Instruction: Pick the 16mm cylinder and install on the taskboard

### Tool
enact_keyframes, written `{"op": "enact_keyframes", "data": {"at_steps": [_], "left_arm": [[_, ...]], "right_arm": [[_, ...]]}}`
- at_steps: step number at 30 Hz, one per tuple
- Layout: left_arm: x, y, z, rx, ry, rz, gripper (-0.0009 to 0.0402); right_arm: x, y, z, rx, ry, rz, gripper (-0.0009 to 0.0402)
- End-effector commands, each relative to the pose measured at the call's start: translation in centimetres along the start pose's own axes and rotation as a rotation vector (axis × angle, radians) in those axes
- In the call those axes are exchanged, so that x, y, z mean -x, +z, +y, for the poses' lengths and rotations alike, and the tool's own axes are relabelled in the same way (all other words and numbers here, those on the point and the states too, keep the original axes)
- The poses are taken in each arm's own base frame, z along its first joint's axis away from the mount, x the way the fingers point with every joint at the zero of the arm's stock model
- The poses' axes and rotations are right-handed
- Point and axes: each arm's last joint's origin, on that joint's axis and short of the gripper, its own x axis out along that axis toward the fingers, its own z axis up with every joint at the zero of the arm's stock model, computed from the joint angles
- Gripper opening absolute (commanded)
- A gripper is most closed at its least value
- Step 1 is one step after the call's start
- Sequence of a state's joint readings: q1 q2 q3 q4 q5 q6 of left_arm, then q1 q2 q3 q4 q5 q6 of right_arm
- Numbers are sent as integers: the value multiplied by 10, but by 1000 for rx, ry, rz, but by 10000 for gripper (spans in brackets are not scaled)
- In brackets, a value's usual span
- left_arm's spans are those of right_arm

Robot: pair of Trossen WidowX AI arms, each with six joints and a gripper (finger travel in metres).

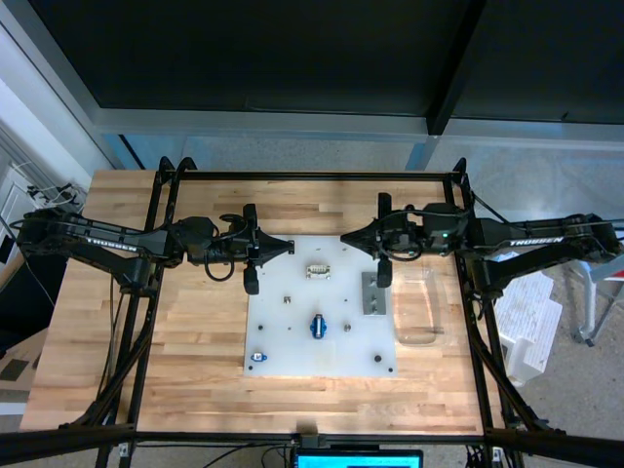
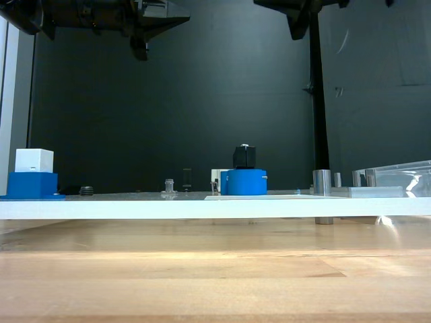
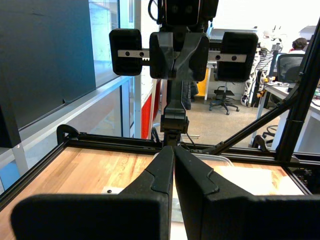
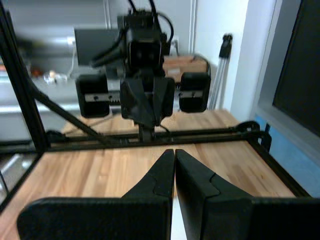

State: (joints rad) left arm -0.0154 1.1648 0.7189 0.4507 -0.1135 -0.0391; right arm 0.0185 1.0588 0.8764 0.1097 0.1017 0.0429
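Observation:
The taskboard (image 1: pixel 292 341) is a white square plate in the middle of the table, carrying a grey metal block (image 1: pixel 375 292), a blue fitting (image 1: pixel 318 326) and a grey socket (image 1: pixel 316 270). I cannot single out the 16mm cylinder. One short silvery peg (image 2: pixel 322 183) stands near the board's front right, and tiny fittings dot the plate. My left gripper (image 1: pixel 291 246) hovers high over the board's far left edge, shut and empty, its fingers (image 3: pixel 165 170) pressed together. Facing it, my right gripper (image 1: pixel 344 239) hangs over the far edge, shut with nothing held, as its fingers (image 4: pixel 164 172) show.
A clear plastic tray (image 1: pixel 421 336) lies against the board's right side. A black frame (image 1: pixel 312 176) rails the table on all sides. A blue and white block (image 2: pixel 32 176) sits at the board's near left corner. Bare wood stretches in front of the board.

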Motion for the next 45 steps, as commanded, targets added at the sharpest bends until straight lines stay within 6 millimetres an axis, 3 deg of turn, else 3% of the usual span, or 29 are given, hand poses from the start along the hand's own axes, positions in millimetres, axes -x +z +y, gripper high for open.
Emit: {"op": "enact_keyframes", "data": {"at_steps": [1,16,45], "left_arm": [[0,0,0,0,0,0,1],[0,0,0,0,0,0,1],[0,0,0,0,0,0,1]], "right_arm": [[7,-7,-1,-7,26,-34,0],[17,-38,-5,-57,52,-78,0],[17,-49,-10,-56,44,-96,0]]}}
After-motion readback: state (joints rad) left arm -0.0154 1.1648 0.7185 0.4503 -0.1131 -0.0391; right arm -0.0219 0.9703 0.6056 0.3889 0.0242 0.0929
